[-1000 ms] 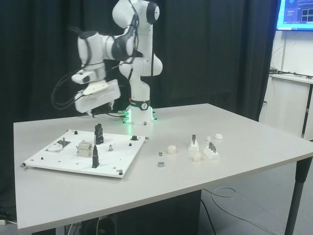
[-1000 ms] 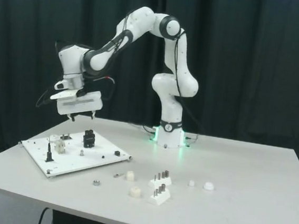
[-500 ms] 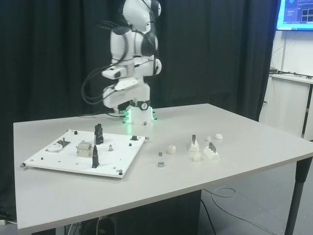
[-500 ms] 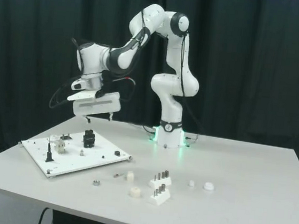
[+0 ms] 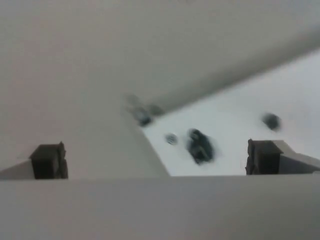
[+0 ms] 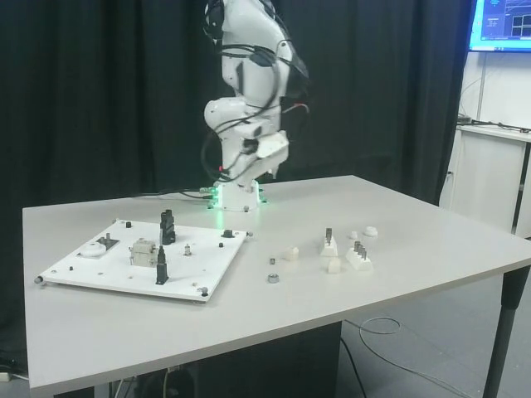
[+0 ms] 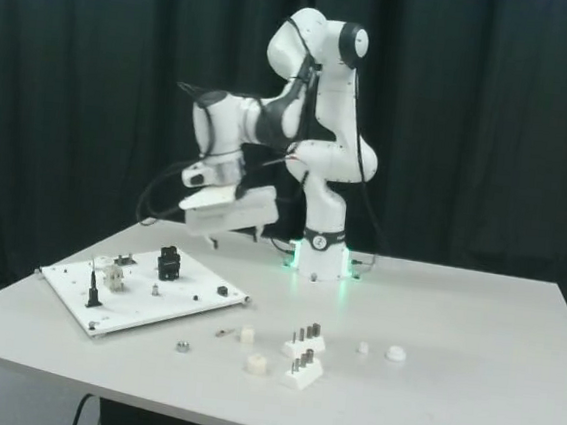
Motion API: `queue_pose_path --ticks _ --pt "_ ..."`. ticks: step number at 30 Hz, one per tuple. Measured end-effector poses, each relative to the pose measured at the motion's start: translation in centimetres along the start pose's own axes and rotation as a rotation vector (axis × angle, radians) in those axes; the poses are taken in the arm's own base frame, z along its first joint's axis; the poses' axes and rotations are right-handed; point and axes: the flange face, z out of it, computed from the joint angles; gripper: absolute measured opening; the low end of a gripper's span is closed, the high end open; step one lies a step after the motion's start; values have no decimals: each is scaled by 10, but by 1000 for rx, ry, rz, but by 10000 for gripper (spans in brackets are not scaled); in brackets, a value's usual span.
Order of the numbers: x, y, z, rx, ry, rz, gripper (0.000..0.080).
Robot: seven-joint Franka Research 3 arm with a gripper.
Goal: Pick small gear.
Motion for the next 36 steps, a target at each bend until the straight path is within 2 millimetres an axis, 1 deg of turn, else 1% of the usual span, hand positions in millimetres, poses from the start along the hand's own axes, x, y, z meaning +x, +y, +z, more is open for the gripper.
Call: queue_pose_path --ticks 10,19,28,36 --pt "-22 -90 19 -43 18 -55 800" --pt "-49 -161 43 -80 48 -102 800" --pt "-78 -218 63 -112 74 -119 800" --pt "-93 -258 85 -120 112 -105 800"
